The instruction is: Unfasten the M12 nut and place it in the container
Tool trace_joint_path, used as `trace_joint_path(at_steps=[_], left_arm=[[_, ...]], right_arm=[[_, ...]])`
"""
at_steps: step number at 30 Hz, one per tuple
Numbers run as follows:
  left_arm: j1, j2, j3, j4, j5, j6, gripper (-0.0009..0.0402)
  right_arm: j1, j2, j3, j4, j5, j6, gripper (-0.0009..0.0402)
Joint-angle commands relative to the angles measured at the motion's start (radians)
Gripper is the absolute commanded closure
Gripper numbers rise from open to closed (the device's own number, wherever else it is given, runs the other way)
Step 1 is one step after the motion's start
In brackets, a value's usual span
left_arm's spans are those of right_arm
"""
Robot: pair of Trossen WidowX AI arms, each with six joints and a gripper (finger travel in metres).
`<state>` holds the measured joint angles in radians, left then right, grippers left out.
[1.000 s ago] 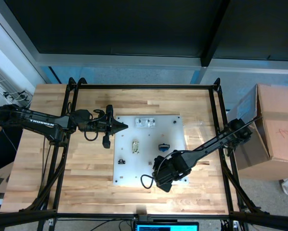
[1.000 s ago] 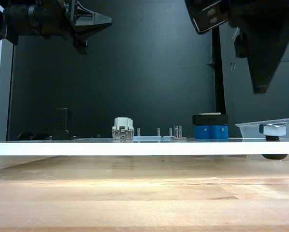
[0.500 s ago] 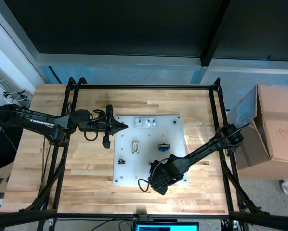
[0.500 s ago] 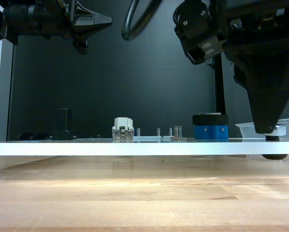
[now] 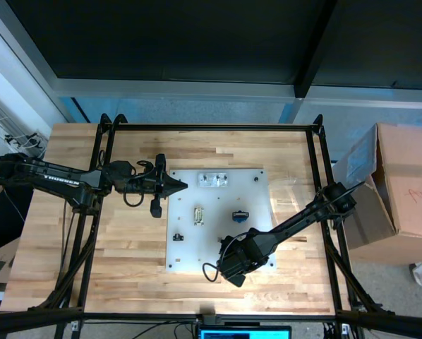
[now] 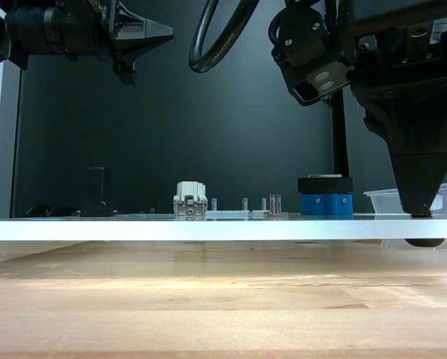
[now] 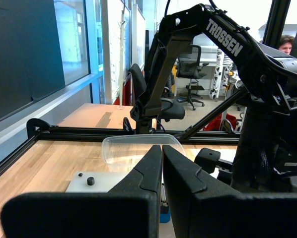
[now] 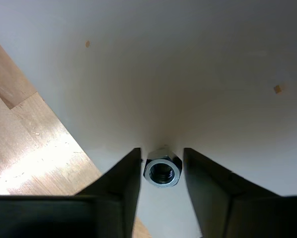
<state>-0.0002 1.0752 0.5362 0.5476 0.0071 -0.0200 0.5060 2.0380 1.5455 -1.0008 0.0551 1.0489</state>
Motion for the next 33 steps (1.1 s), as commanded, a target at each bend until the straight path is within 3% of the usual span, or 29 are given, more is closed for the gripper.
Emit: trace_joint_path(at_steps=[1, 7, 19, 33], left_arm=[[0.000, 0.000, 0.000, 0.000, 0.000, 0.000, 0.0393], [0.000, 0.000, 0.000, 0.000, 0.000, 0.000, 0.0393], [0.000, 0.000, 0.000, 0.000, 0.000, 0.000, 0.0393], [0.000, 0.000, 0.000, 0.000, 0.000, 0.000, 0.0393]], right_arm=[[0.001, 0.000, 0.000, -0.001, -0.005, -0.013, 0.0333], [0.000, -0.007, 0.000, -0.001, -0.006, -0.145, 0.0395], [-0.001, -0.053, 0.000, -0.013, -0.006, -0.692, 0.0381], [-0.002, -0.172, 0.000, -0.029, -0.004, -0.739, 0.0381]])
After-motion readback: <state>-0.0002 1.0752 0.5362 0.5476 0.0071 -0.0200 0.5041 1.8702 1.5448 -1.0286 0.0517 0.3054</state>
